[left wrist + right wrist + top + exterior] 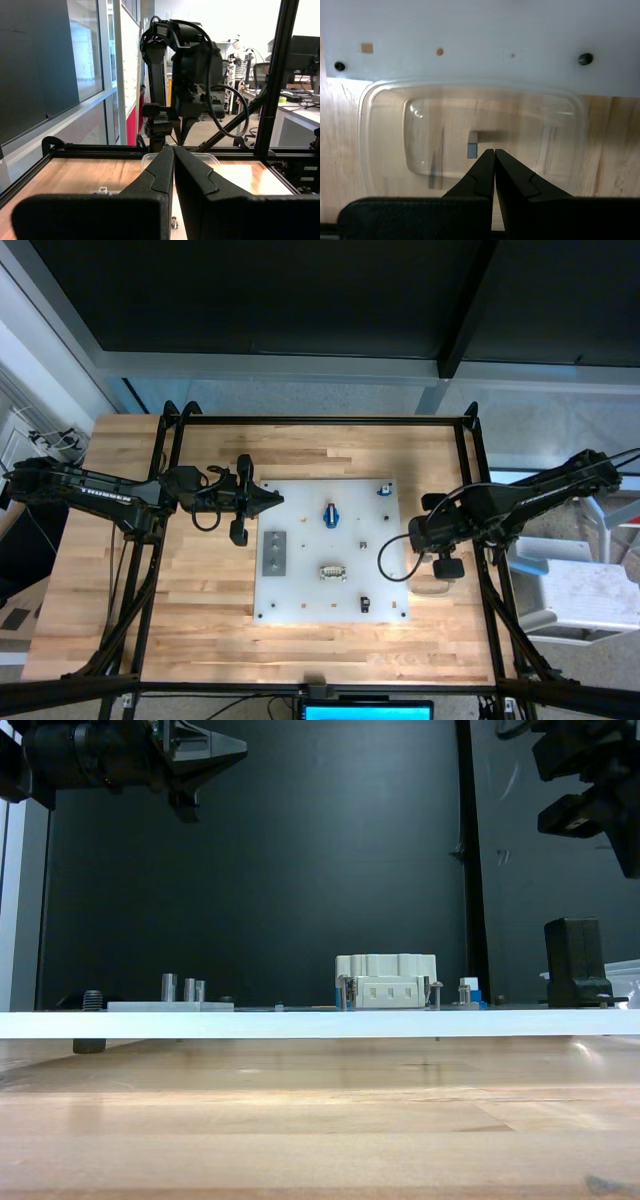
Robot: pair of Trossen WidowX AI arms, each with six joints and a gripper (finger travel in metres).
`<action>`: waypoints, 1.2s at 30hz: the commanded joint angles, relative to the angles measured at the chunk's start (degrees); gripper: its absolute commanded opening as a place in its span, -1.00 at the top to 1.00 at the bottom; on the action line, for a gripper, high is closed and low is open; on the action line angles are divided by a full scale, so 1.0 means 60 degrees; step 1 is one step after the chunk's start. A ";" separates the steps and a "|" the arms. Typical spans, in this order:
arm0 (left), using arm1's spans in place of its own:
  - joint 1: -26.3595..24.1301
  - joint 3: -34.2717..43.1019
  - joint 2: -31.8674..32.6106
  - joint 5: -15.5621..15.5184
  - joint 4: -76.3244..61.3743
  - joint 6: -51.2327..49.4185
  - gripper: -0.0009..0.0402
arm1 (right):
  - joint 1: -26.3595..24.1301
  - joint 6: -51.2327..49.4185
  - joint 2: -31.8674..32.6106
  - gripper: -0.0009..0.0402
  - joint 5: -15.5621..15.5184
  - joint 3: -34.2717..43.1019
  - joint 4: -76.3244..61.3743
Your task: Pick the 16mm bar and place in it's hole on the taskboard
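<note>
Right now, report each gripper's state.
Left gripper: fingers shut, empty, over the left edge of the white task board.
Right gripper: fingers shut, empty, over the clear plastic tray.
16mm bar: not identifiable.

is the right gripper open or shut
Shut: right gripper, fingers touching, above clear tray. Left gripper shut, at board's left edge. 16mm bar: cannot tell.

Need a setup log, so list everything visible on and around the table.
table: one, light wood, under everything.
taskboard: one, white, table centre.
grey block: one, taskboard's left side.
pegs: three, metal, upright on grey block.
connector: one, white, taskboard centre.
blue parts: two, taskboard's far half.
black block: one, taskboard's near-right area.
clear tray: one, transparent, right of taskboard.
16mm bar: cannot tell which it is; neither gripper holds it.
left gripper: black, shut, empty, raised over taskboard's far-left corner.
right gripper: black, shut, empty, above clear tray.
</note>
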 commanded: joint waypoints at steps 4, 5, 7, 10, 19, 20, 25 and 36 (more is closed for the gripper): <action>0.0000 0.0004 0.0004 0.0000 0.0004 0.0000 0.96 | 0.0168 -0.0047 0.0430 0.91 0.0022 -0.0120 0.0022; 0.0000 0.0004 0.0004 0.0000 0.0004 0.0000 0.96 | 0.0175 -0.0058 0.0426 0.87 0.0025 -0.0175 0.0029; 0.0000 0.0004 0.0000 0.0000 0.0004 0.0000 0.96 | 0.0186 -0.0098 0.0415 0.77 0.0025 -0.0321 0.0055; 0.0000 0.0004 0.0004 0.0000 0.0004 0.0000 0.96 | 0.0219 -0.0033 0.0415 0.56 0.0015 -0.0557 0.0200; 0.0004 0.0004 0.0004 0.0000 0.0004 0.0000 0.96 | 0.0375 0.0044 0.0415 -0.10 0.0022 -0.1042 0.0710; 0.0000 0.0004 0.0000 0.0000 0.0000 0.0000 0.96 | 0.0415 0.0069 0.0415 -0.15 0.0022 -0.1129 0.0794; 0.0000 0.0004 0.0000 0.0000 0.0004 0.0000 0.96 | 0.0499 0.0149 0.0419 -0.25 0.0025 -0.1508 0.1038; 0.0000 0.0004 0.0004 0.0000 0.0004 0.0000 0.96 | 0.0758 0.0565 0.0419 -0.22 0.0018 -0.2346 0.1956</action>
